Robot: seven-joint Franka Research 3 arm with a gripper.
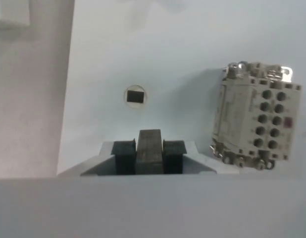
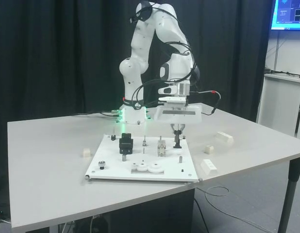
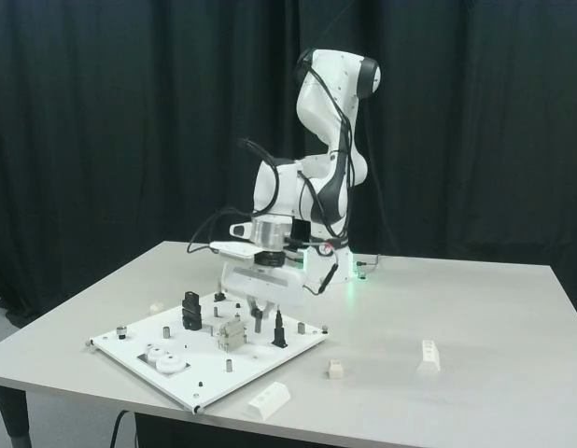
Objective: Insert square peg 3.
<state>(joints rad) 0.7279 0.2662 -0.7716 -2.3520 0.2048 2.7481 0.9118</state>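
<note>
With the jaws pinching the square peg (image 1: 149, 148) above the white board (image 1: 182, 59), its socket (image 1: 135, 96) lay toward twelve o'clock, so you needed to square the peg before lowering it slowly.

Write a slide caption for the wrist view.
Tool holding a dark square peg above the white board, near its square hole and a grey connector block.

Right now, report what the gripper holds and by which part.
The gripper holds a dark square peg, its two fingers clamped on opposite side faces near the upper end, above the white board.
</note>
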